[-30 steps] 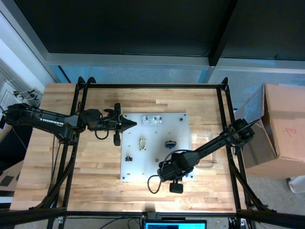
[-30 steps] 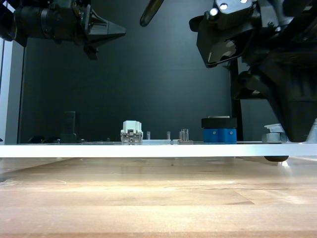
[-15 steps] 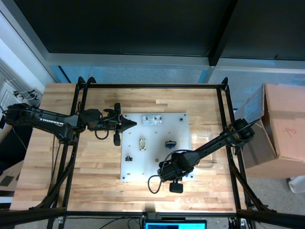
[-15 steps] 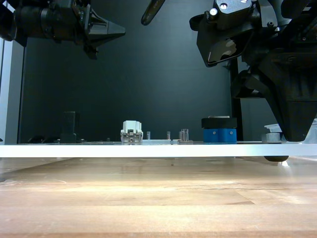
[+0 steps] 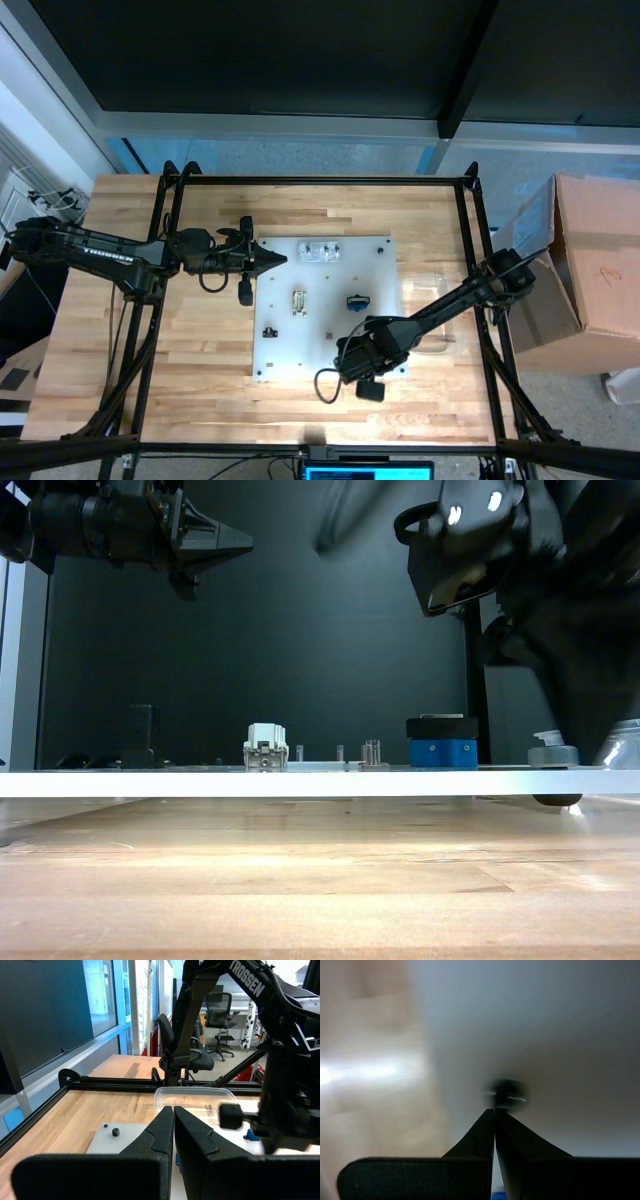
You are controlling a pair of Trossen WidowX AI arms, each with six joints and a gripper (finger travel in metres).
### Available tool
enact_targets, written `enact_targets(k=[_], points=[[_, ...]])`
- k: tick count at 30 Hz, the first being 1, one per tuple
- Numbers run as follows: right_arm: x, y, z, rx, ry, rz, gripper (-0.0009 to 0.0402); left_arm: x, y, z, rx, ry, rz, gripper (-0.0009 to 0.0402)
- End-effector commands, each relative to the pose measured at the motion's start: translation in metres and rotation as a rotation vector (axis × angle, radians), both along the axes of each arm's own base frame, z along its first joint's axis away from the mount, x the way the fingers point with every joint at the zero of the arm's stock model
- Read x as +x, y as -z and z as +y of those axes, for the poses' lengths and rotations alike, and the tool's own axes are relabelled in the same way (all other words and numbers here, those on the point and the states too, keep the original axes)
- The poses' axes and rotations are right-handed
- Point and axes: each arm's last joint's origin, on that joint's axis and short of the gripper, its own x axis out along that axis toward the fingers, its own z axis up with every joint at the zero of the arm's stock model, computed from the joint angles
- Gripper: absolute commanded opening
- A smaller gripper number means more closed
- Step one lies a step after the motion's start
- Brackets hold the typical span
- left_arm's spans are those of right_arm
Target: Unfasten the M12 nut and place it in the container
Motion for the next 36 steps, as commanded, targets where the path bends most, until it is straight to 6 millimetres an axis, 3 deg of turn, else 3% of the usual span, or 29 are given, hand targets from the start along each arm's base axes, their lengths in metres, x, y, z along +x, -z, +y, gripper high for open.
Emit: enact_targets(k=[1,11,19,22,36], points=[[0.001,-0.007,-0.002,-0.051,0.038,-0.026,0.0000,0.000,0.000,0.000,0.000,0.000,-0.001,0.0000],[0.000,-0.020,0.002,0.065,0.030,0.023,0.0000,0.000,0.000,0.000,0.000,0.001,0.000,0.0000],[0.004,-0.037,0.010,0.316,-0.028,0.080,0.0000,0.000,0.000,0.000,0.000,0.000,0.003,0.0000],[0.005,-0.038,0.010,0.335,-0.042,0.079,0.0000,0.000,0.000,0.000,0.000,0.000,0.001,0.0000],[0.011,-0.008,0.008,0.245,-0.068,0.103,0.0000,0.000,0.000,0.000,0.000,0.000,0.000,0.0000]])
